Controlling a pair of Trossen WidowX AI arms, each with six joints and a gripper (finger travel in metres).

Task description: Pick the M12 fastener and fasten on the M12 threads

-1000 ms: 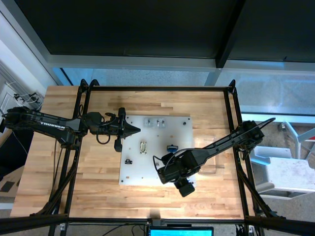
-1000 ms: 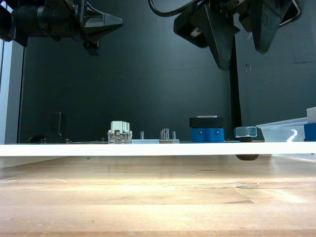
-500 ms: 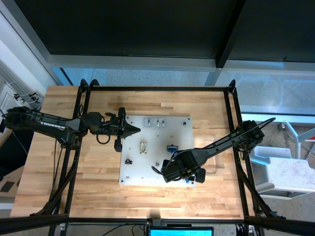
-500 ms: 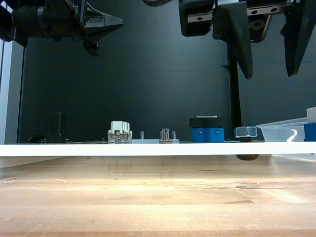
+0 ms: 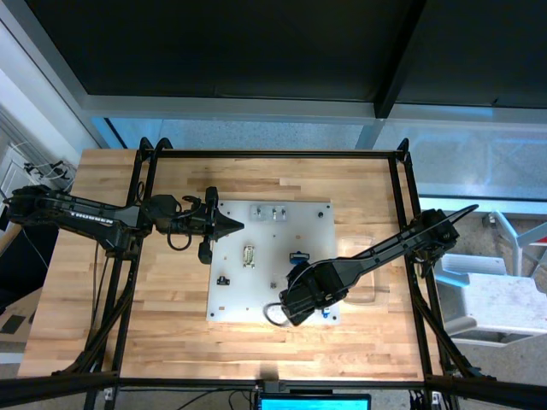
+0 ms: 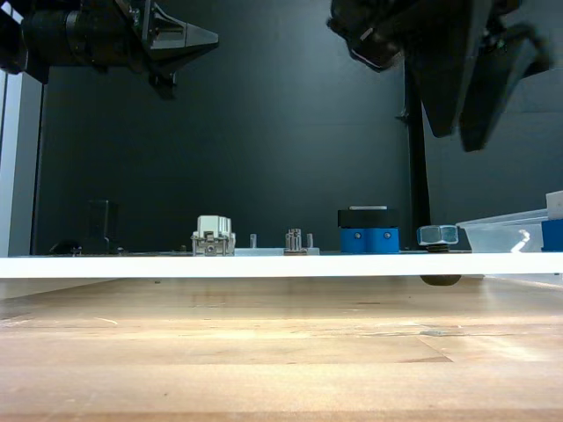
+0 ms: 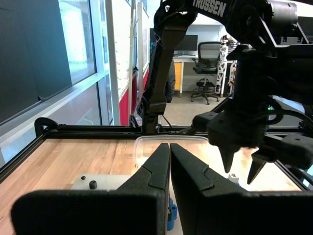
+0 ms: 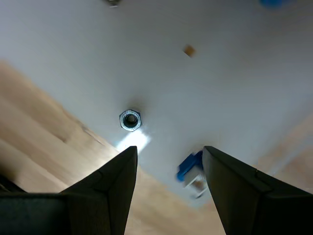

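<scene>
Pale wood planks make up the surface (image 5: 162, 333), and a white board (image 5: 248, 303) lies flat at the centre of the high view, framed by black rails.

The left hand (image 5: 234, 225) hangs above the board's far left edge, at the upper left of the low view. Its fingers (image 7: 161, 161) are pressed together and hold nothing.

The right hand (image 8: 168, 149) hangs over the board's near right part, at the upper right of the low view, well above everything on the board. Its fingers (image 8: 112, 186) are spread wide with nothing between them, pointing down at the board.

The M12 nut (image 6: 437, 235) sits on its stud (image 6: 437, 249). In the low view, right of centre, the silver hexagon rests on top of the short black ribs, a few of which show beneath it. The right wrist view looks down on the nut, which is flat and level with a dark core in its bore. It stands on the white board close to the edge where the wood begins, apart from both fingers.

Just left of the nut in the low view stands a blue-capped piece (image 6: 369, 232), and a grey connector (image 6: 214, 237) stands further left. A clear tray (image 6: 506, 234) shows to the right behind the nut. It lies off the board's right edge in the high view.
</scene>
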